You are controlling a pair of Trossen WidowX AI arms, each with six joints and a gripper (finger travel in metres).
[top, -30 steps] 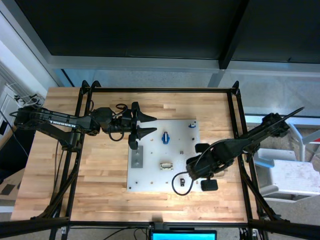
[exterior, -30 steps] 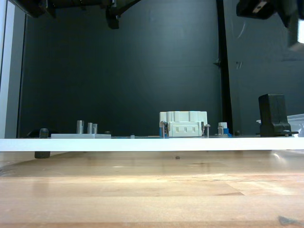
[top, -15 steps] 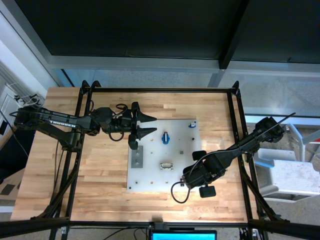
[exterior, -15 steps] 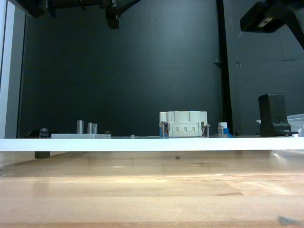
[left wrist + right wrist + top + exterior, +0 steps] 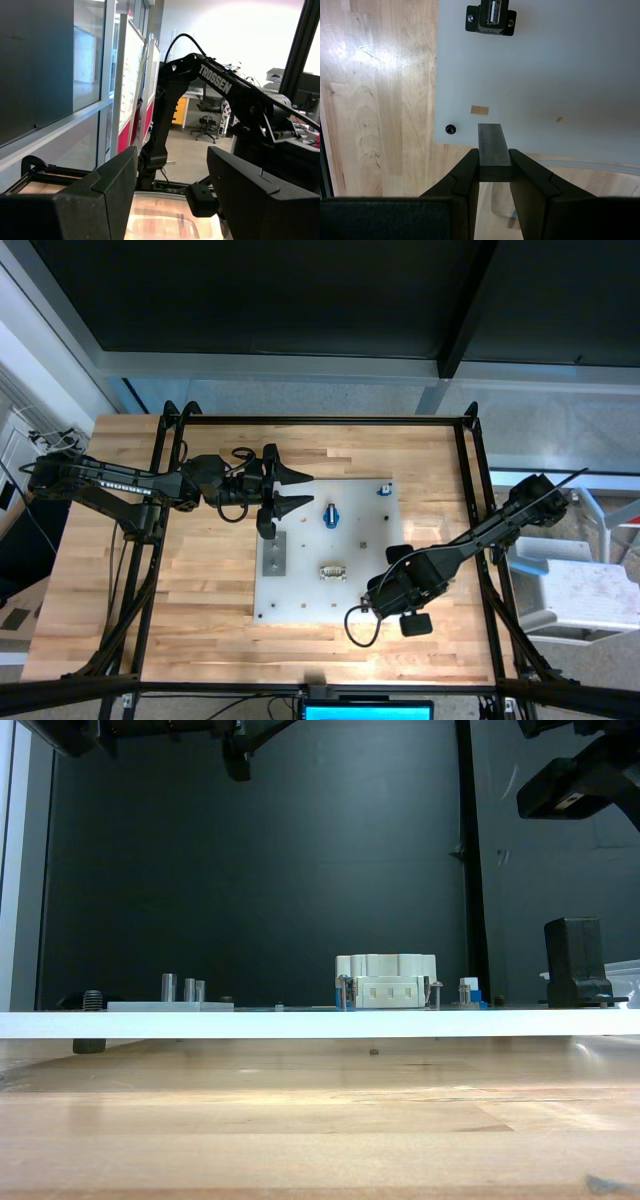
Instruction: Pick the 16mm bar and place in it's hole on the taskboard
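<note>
Over the taskboard [image 5: 300,595]'s near right edge, the right gripper [image 5: 494,161], clamped on the 16mm bar [image 5: 492,142], has drifted nearer and lower. The bar is held clear of any hole, so carrying likely remains. Left gripper [image 5: 290,488] hangs spread above the far left edge, unmoved.

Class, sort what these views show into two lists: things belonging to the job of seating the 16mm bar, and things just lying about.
Job: dark grey rectangular metal bar, held in the right gripper over the white taskboard's near right corner, clear of any hole.

Lying about: left gripper, open, above the board's far left corner; white multi-pin connector; blue fitting; black USB socket.
</note>
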